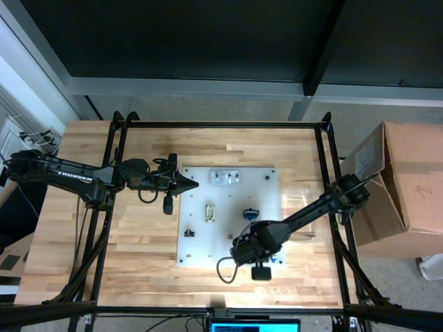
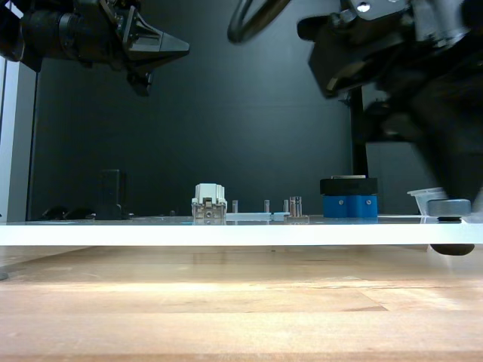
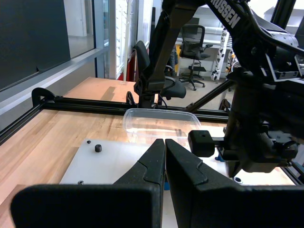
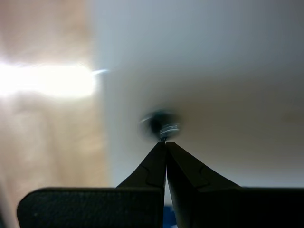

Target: Pick the M12 nut and place it on its threads and fasten

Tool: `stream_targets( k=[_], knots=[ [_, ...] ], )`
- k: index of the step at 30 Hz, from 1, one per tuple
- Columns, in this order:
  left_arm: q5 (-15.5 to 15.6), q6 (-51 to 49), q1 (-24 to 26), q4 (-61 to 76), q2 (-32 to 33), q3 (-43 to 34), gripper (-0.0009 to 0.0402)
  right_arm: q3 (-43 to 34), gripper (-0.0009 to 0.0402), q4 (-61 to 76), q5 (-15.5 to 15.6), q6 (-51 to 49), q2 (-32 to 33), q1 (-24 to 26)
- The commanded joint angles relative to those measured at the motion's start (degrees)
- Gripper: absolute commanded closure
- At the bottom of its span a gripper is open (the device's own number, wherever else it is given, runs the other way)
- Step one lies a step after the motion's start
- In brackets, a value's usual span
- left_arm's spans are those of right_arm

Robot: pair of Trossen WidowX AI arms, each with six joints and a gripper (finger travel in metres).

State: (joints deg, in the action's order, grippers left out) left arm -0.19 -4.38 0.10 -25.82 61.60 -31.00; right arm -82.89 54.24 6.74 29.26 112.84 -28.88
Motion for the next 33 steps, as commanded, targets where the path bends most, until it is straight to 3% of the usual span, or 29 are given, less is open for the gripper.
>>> stream_targets(
  k=[1, 16, 25, 27, 29, 32, 33],
  knots=[
    [0.0, 0.0, 0.0, 0.0, 0.0, 0.0, 0.0393, 0.0, 0.0393, 1.4, -0.7, 0.4, -0.2, -0.2],
    [0.0, 0.0, 0.0, 0.4, 0.0, 0.0, 0.0393, -1.0, 0.0393, 1.8, -13.2, 0.5, -1.6, -0.1],
    [0.0, 0.0, 0.0, 0.3, 0.0, 0.0, 0.0393, 0.2, 0.0393, 0.2, -12.9, 0.3, -1.4, -0.3],
    [0.0, 0.0, 0.0, 0.2, 0.0, 0.0, 0.0393, 0.6, 0.0393, -0.3, -12.4, 0.3, -1.4, -0.3],
    [0.0, 0.0, 0.0, 0.3, 0.0, 0.0, 0.0393, 1.0, 0.0393, -1.3, -9.3, -0.3, -1.4, -0.4],
    [0.0, 0.0, 0.0, 0.2, 0.0, 0.0, 0.0393, 1.0, 0.0393, -1.6, 0.7, -4.1, -1.4, -0.4],
    [0.0, 0.0, 0.0, 0.3, 0.0, 0.0, 0.0393, 1.0, 0.0393, -1.1, 2.2, -4.3, -1.6, -0.4]
  ],
)
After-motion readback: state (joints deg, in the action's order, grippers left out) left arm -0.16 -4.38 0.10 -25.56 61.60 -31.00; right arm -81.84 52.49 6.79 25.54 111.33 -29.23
